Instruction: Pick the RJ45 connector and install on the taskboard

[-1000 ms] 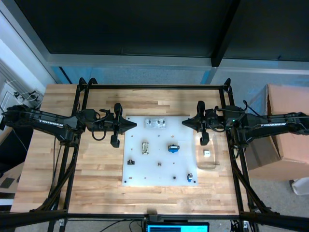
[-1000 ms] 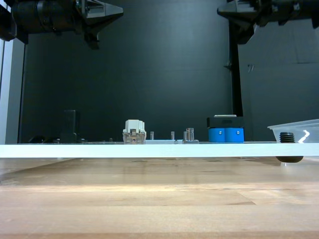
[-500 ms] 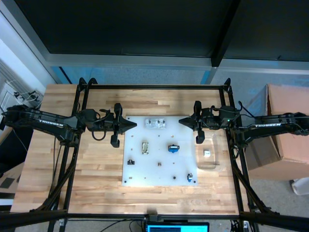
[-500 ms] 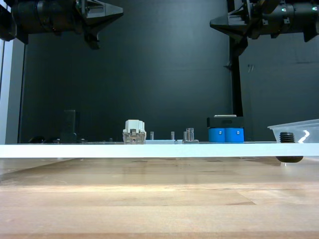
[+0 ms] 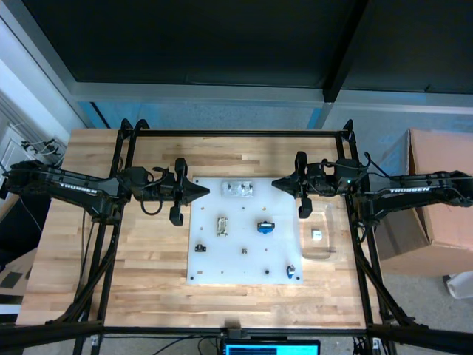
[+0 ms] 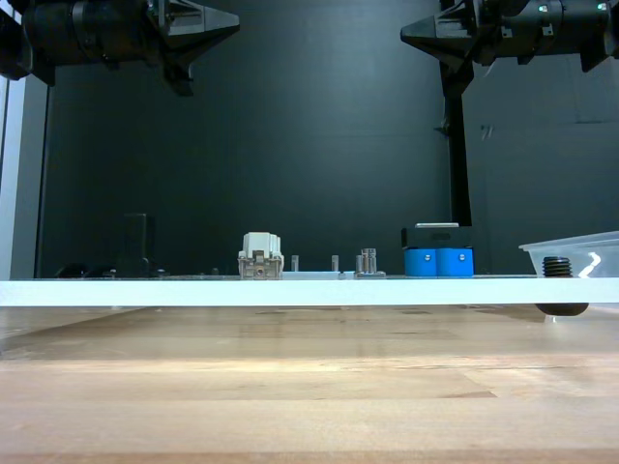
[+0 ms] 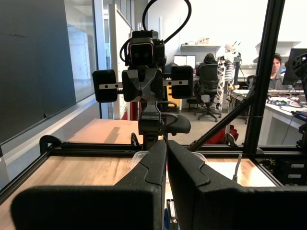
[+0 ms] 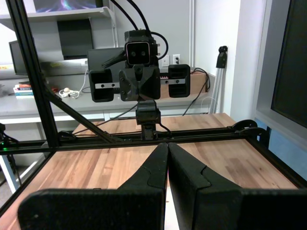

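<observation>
High view: the right gripper [image 5: 276, 183], closed on nothing, has been carried slightly inward; the left gripper [image 5: 204, 191], likewise closed and empty, is unmoved. The RJ45 connector [image 5: 290, 269] appears seated in the blue jack [image 5: 295, 276], well nearward of the right gripper; installation is judged done.

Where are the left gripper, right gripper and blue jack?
left gripper [image 5: 207, 191]: high view, shut fingertips, by far left corner of board [image 5: 214, 259].
right gripper [image 5: 274, 183]: high view, shut fingertips, by board's far right corner.
blue jack [image 5: 293, 273]: high view, its top; cannot tell where the connector is.
</observation>
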Available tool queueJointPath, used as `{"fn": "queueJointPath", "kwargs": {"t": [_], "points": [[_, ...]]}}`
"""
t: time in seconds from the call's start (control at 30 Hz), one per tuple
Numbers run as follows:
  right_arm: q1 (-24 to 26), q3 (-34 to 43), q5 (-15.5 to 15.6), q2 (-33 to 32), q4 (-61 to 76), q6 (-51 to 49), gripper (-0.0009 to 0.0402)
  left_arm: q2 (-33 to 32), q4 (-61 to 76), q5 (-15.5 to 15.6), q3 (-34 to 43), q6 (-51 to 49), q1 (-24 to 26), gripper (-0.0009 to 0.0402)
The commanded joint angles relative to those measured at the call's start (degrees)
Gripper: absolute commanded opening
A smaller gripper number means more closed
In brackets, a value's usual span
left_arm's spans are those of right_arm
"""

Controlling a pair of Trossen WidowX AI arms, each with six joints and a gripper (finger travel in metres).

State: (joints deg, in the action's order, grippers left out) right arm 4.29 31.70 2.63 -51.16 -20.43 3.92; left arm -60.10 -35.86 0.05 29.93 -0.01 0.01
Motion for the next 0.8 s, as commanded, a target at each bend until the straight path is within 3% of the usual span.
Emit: {"fn": "queueJointPath", "kwargs": {"t": [0.03,0.8], "points": [[-0.02,0.02,-0.11,0.0,-0.02,0.07,0.0,-0.02,0.0,-0.02,0.02,0.0,-0.02,0.0001],[-0.04,-0.07,-0.04,0.0,0.46,0.09,0.0,-0.02,0.0,-0.02,0.02,0.0,0.0,0.0001]]}}
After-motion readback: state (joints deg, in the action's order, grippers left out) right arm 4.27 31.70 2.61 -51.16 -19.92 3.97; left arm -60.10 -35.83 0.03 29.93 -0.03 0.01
